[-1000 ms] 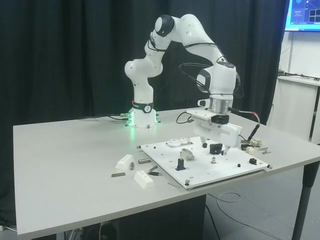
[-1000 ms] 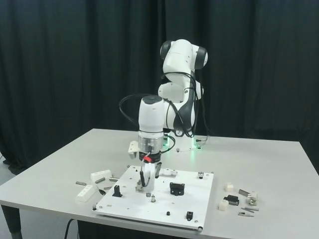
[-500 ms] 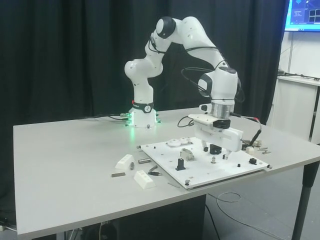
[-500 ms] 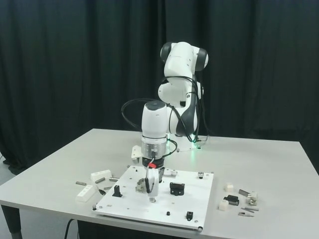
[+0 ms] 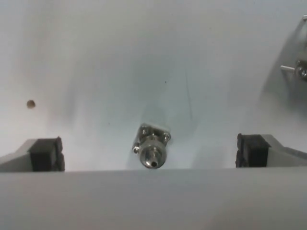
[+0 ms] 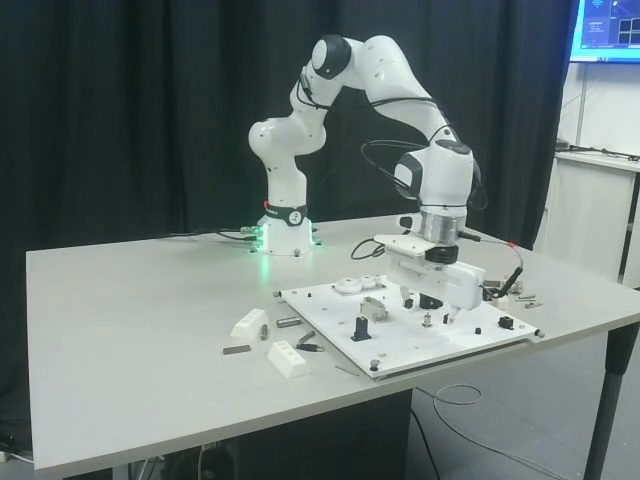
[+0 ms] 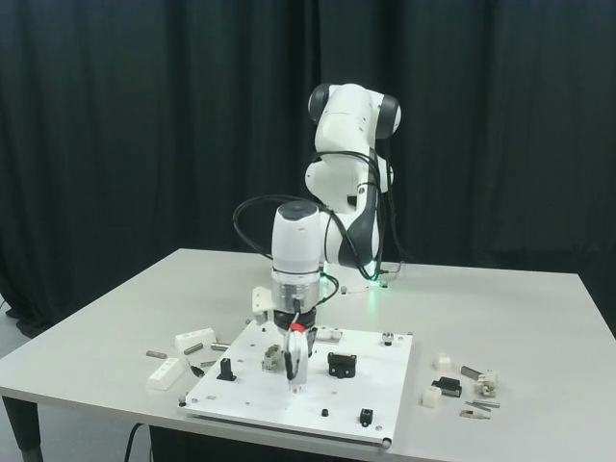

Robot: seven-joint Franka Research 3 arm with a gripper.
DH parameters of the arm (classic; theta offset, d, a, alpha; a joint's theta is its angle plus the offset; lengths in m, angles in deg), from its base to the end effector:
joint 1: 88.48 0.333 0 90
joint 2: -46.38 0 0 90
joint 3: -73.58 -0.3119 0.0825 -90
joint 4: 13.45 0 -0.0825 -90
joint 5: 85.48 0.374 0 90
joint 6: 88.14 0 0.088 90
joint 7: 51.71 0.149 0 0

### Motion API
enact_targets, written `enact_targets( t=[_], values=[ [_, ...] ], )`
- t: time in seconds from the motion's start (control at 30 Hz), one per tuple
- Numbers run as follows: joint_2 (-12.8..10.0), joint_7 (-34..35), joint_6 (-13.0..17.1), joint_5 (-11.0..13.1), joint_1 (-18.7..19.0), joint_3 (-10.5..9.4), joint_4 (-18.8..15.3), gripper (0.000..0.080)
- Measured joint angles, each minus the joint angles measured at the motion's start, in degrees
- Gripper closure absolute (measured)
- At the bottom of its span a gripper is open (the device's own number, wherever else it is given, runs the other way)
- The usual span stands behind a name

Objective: Remove BNC.

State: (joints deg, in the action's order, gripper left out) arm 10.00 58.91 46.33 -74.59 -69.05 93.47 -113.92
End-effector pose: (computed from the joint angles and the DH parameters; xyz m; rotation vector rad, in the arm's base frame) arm 0.6545 0.0150 0.1871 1.6647 -2.6201 0.0895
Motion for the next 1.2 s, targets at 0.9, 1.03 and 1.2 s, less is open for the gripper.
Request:
enact_targets(
  t=[0.9,1.03,1.2],
  values=[
    [-1.2,-3.0,0.3,0.0,-2.1,-2.32,0.0,0.0450],
    [-1.3,-2.5,1.1,0.7,-2.5,-2.72,0.0,0.0624],
    [-1.3,-1.7,1.1,1.3,-2.7,-2.77,0.0,0.0624]
  ],
)
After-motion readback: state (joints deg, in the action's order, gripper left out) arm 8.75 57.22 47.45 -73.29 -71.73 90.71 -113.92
